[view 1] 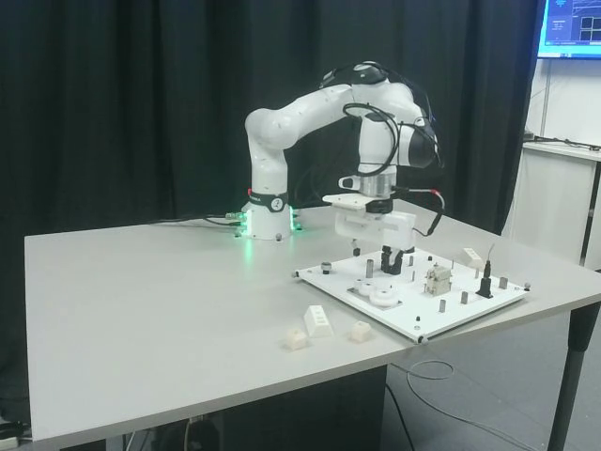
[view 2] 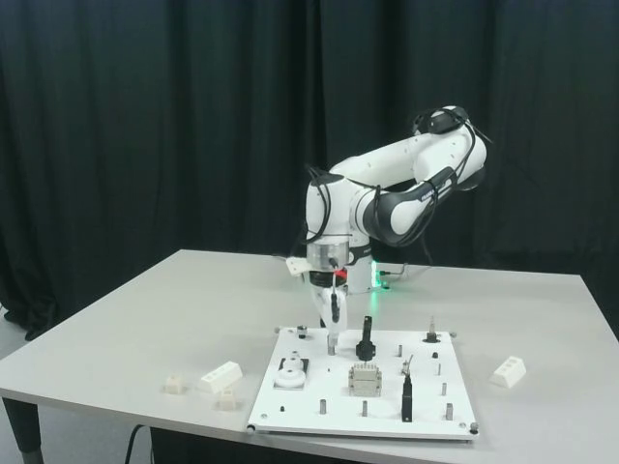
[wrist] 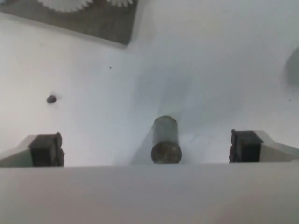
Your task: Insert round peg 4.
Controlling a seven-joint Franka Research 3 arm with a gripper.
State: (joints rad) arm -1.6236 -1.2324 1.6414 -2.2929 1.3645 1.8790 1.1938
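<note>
Claw hangs wide open over the white board on my desk, holding nothing. In the wrist view the round peg stands upright on the board, midway between the two fingertips and touching neither. Its long axis is vertical, so I judge a straight descent comes next.

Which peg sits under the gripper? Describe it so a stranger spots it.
On the grey table lies a white square board; look at its side nearest the arm's base, where the open gripper hangs. Between its fingers stands a short grey metal round peg, upright, alone on bare board.
</note>
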